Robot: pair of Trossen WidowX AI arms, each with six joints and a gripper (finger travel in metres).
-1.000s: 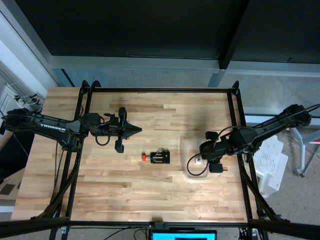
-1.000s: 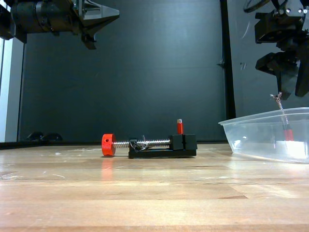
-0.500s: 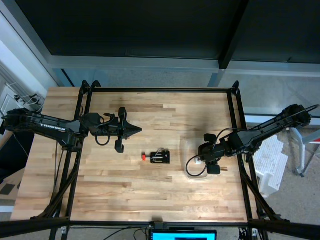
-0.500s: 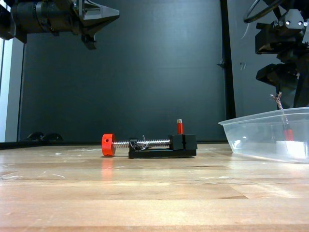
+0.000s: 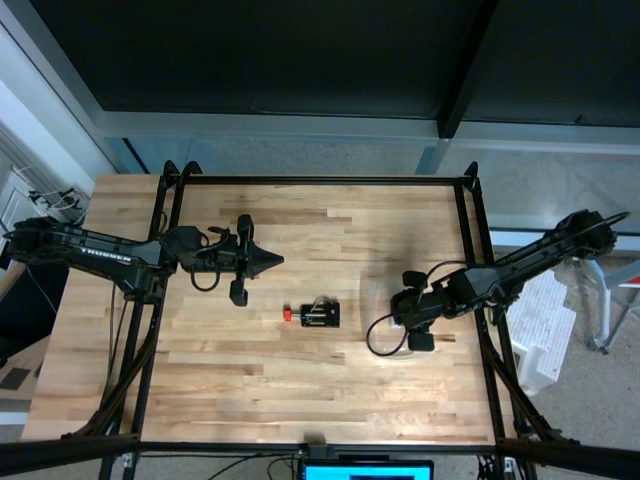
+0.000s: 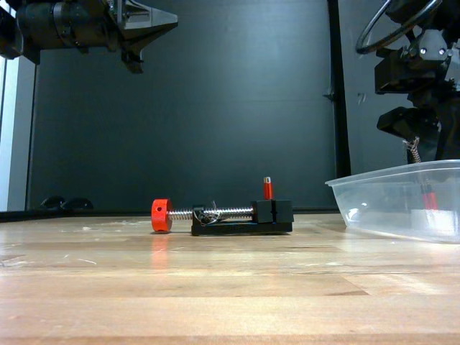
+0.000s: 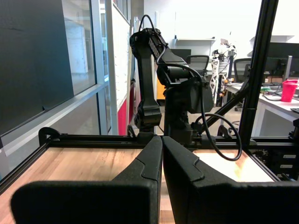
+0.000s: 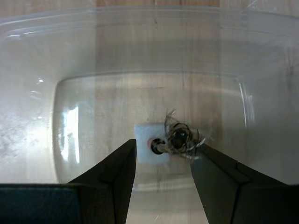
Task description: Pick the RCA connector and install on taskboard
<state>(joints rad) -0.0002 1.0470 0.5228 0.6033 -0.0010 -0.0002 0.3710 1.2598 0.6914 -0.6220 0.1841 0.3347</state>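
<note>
Wooden tabletop [image 5: 250, 390] carries a clear plastic tray [image 6: 381, 198] at right; in it the small silvery RCA connector [image 8: 161, 143] stands near-upright on a white foam pad [image 8: 145, 133]. Right gripper [image 8: 163, 148] hangs directly above, fingers apart astride it, holding nothing. Left gripper [image 7: 162, 140], fingers together, is raised well left of the black rectangular taskboard [image 5: 320, 315] with red knob.

The right tool [image 8: 163, 157] has sunk toward the clear tray [image 6: 381, 201] (only slightly) and drifted a little inward.

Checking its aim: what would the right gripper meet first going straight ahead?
Likely the connector on its white block in the tray, centred ahead of the open right gripper. The left gripper hangs shut, high at the left.
</note>
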